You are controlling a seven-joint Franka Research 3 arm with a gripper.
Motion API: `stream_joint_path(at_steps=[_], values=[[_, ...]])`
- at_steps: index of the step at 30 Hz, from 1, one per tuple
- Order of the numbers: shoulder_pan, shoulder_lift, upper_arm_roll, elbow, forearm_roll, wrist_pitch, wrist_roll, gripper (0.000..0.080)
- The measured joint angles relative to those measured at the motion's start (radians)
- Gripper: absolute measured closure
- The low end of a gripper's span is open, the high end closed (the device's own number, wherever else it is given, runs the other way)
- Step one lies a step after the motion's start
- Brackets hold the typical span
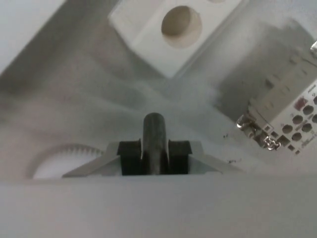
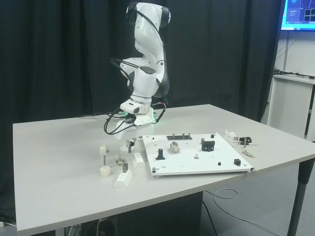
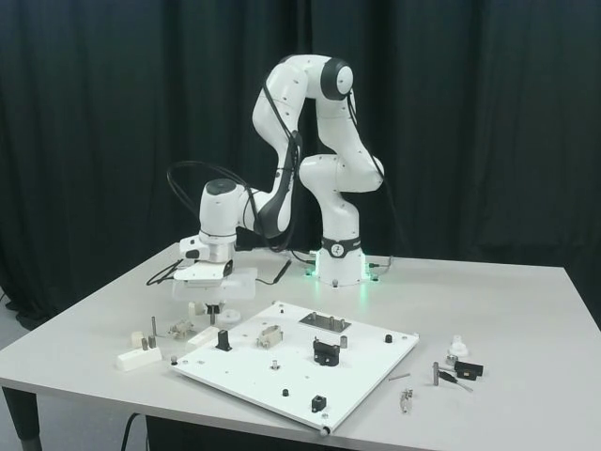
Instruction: Place round peg 3.
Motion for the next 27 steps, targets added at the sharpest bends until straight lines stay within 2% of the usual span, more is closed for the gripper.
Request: stream_joint_path(at_steps=[27], values=[[0.0,0.032,0.0,0.016,0.045,-0.001,-0.03,0.0691]])
